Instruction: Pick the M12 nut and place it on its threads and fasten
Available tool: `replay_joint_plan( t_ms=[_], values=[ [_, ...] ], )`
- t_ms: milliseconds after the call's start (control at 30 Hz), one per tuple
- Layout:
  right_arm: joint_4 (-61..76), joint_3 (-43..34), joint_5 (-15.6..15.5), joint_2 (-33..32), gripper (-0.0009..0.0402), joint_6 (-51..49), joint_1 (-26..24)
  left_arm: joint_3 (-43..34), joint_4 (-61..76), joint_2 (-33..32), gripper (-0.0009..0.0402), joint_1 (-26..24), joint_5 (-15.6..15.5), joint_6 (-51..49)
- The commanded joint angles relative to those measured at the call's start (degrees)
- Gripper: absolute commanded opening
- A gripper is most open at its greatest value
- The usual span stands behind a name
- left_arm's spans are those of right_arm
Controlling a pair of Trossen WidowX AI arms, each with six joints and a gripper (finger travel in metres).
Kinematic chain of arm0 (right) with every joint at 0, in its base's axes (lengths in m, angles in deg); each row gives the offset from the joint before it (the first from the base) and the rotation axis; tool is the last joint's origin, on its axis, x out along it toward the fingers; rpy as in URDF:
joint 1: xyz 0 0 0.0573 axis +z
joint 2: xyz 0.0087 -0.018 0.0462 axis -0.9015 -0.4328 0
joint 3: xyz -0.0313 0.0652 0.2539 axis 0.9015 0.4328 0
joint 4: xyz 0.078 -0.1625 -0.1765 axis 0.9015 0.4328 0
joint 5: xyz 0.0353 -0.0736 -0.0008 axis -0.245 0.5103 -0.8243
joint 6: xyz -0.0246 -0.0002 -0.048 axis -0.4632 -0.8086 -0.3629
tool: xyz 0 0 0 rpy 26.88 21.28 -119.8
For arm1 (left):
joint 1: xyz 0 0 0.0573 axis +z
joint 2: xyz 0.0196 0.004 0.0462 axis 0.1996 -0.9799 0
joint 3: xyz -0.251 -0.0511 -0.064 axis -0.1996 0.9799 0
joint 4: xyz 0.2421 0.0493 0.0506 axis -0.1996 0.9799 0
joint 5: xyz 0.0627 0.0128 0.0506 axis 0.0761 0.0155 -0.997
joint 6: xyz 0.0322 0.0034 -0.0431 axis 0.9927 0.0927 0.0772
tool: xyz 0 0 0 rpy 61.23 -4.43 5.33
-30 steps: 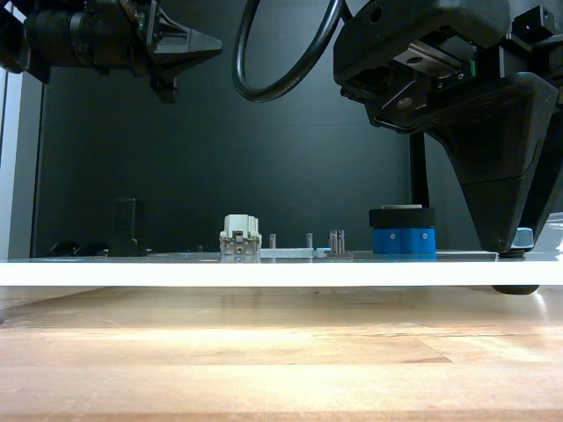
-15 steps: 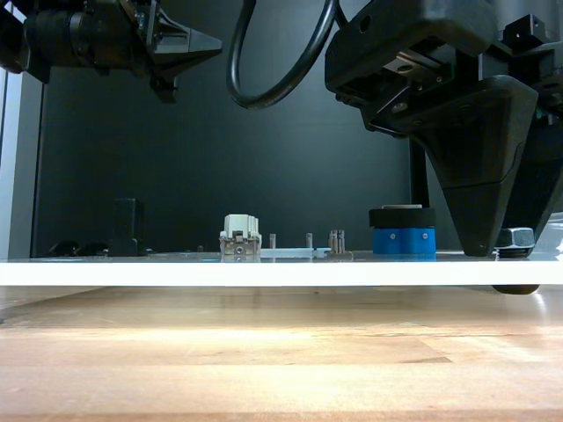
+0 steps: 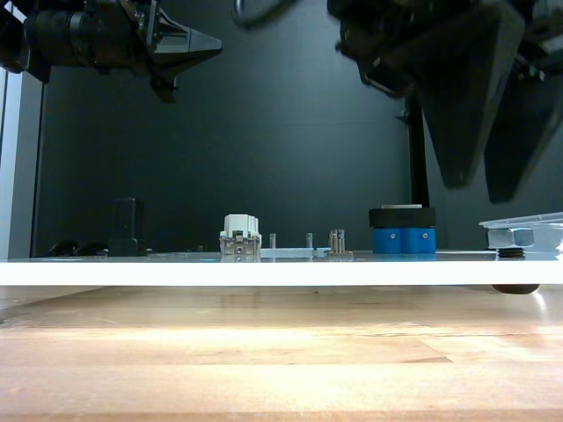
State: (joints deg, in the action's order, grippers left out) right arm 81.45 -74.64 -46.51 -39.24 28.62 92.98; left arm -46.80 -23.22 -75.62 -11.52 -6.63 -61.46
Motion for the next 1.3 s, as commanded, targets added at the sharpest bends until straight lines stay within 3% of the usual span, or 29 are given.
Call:
replay_joint_plan(
  t_ms=[33,167,333,433,567,667,1000,1300],
  values=[
    [1.68,-0.07,-0.24,1.44,0.0189,-8.15,0.02,0.00,-0.02,-0.02,0.0000,0.02,0.00,0.02],
    [3.61,0.26,-4.24,1.92,0.0127,-18.58,0.20,0.00,0.00,-0.02,0.0000,0.02,0.02,0.00],
    [4.07,1.16,-6.01,1.92,-0.0008,-27.93,0.33,0.00,0.00,-0.02,0.0000,0.00,0.02,0.00],
    [4.07,2.14,-4.44,1.92,0.0014,-32.17,0.44,0.00,0.00,-0.02,0.0000,0.00,0.02,0.00],
    [3.41,3.41,-3.56,1.92,-0.0003,-34.71,0.66,0.00,0.00,-0.02,0.0000,0.00,0.00,0.00],
    [2.78,3.52,-1.49,1.29,0.0001,-36.46,0.72,0.00,0.00,-0.02,0.0000,0.00,0.00,0.00],
    [0.81,3.80,1.38,-0.57,0.0000,-41.38,0.92,0.00,0.00,-0.02,0.0000,0.00,0.02,0.00],
    [0.48,4.44,1.27,-0.55,0.0000,-41.83,0.90,0.00,0.00,-0.02,0.0000,0.00,0.00,0.00]
  ],
)
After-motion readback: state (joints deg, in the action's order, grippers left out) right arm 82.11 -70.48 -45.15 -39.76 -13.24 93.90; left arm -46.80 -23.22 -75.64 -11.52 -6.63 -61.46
